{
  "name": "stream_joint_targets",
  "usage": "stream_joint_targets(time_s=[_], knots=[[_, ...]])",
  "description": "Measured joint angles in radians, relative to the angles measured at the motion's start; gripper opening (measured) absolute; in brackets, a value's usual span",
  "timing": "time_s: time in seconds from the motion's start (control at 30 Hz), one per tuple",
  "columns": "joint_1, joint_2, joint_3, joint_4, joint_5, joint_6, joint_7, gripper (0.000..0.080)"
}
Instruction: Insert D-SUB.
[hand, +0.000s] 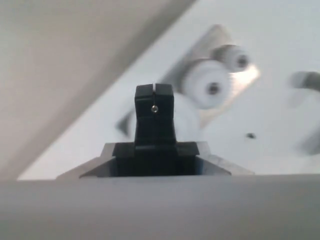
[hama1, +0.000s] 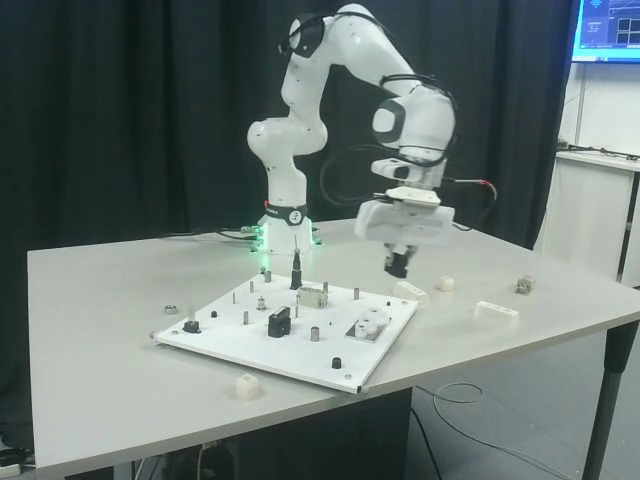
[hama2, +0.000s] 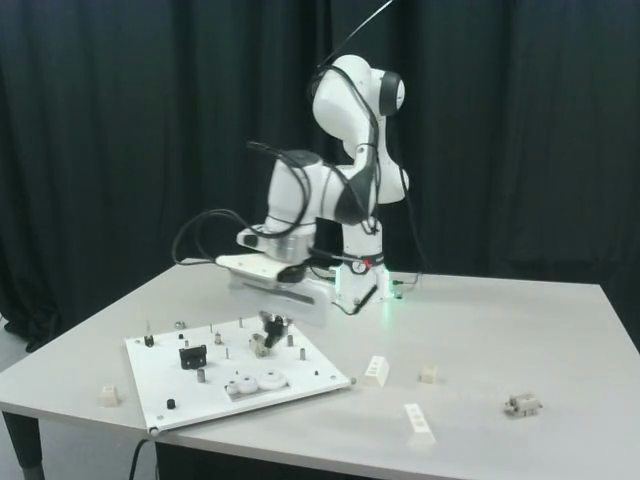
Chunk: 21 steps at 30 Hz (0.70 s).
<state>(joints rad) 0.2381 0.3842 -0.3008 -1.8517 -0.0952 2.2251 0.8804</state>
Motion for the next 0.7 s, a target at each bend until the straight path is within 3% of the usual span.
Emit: stream_joint_targets(time_s=[0.7], knots=[[-0.191, 0.000, -0.001, -0.011, 0.020, -0.011, 0.022, 0.0153]])
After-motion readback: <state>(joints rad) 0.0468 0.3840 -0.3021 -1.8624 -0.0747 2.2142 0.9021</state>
